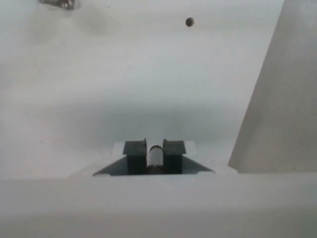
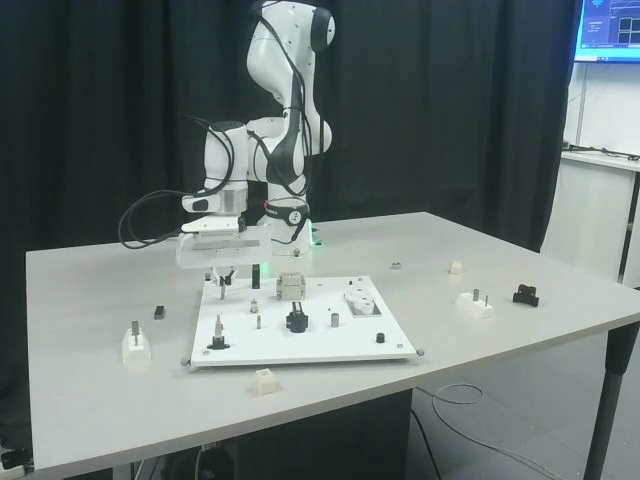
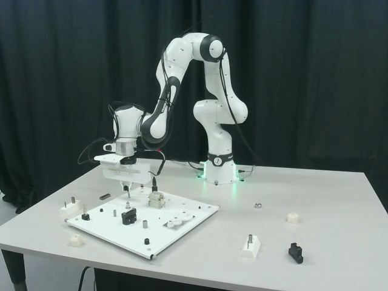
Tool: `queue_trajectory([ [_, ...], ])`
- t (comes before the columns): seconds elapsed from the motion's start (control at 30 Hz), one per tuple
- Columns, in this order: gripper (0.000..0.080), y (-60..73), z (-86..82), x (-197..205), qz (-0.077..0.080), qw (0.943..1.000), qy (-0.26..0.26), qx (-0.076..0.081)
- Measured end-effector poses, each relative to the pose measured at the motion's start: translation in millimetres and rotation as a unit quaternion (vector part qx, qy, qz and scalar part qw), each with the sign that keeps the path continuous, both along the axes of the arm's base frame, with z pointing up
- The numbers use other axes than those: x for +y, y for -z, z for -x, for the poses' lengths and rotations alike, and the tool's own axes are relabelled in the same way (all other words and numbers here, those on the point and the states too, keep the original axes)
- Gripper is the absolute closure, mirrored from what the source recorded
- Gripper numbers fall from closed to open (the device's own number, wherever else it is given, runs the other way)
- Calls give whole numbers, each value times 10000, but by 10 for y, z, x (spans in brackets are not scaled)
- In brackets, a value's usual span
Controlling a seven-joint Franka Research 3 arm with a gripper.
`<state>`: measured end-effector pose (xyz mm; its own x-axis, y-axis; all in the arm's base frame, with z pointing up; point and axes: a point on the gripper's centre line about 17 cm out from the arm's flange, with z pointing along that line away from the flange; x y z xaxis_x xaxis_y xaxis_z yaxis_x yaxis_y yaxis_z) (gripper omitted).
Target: Insert round peg 2.
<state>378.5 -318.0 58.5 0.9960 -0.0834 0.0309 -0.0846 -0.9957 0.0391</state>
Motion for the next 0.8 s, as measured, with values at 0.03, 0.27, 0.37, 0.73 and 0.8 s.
queue_trajectory([
  [0.03,739,4,2,1,-1,10000,-3,4],
  [0.27,739,15,16,6,-13,10000,-13,25],
  [0.37,739,22,42,10,-39,10000,2,52],
  [0.73,739,32,145,14,-144,9998,28,148],
  [0.8,739,32,145,14,-144,9998,27,148],
])
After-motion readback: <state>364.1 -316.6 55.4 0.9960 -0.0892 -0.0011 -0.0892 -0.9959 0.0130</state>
